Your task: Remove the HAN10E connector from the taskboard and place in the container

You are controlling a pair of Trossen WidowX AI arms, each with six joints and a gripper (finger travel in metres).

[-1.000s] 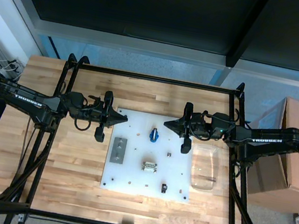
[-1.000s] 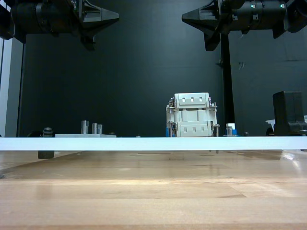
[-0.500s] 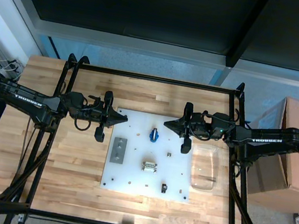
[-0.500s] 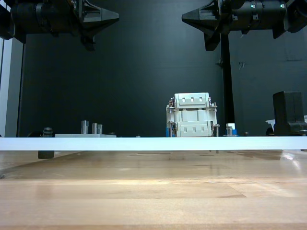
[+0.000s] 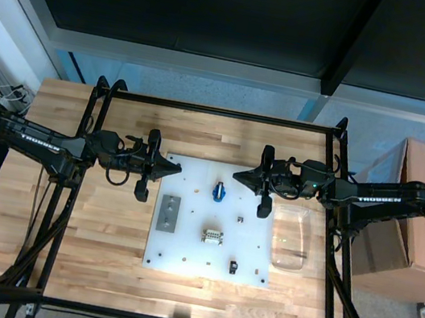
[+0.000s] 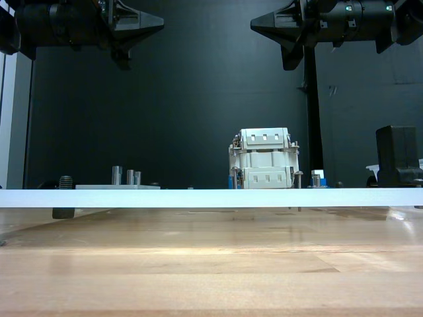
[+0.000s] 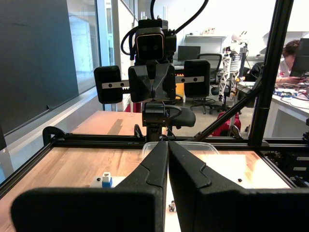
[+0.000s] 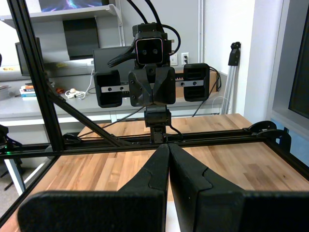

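Note:
The grey HAN10E connector (image 5: pixel 213 236) (image 6: pixel 264 159) stands upright in its seat near the middle of the white taskboard (image 5: pixel 180 256), with nothing touching it. My left gripper (image 5: pixel 177 168) (image 6: pixel 158 22) (image 7: pixel 167 145) hovers high over the board's far left corner, shut and empty. My right gripper (image 5: pixel 237 176) (image 6: pixel 254 25) (image 8: pixel 168 146) hovers high over the board's far right part, also shut and empty. The two face each other, tips pointing inward. A clear plastic container (image 5: pixel 292 237) lies just right of the board.
On the board are a grey metal block (image 5: pixel 168 212) at the left, a blue part (image 5: pixel 219 191) at the back and a small black part (image 5: pixel 233 267) at the front. A black frame (image 5: pixel 219 112) rings the table. A cardboard box (image 5: pixel 419 218) stands at the right.

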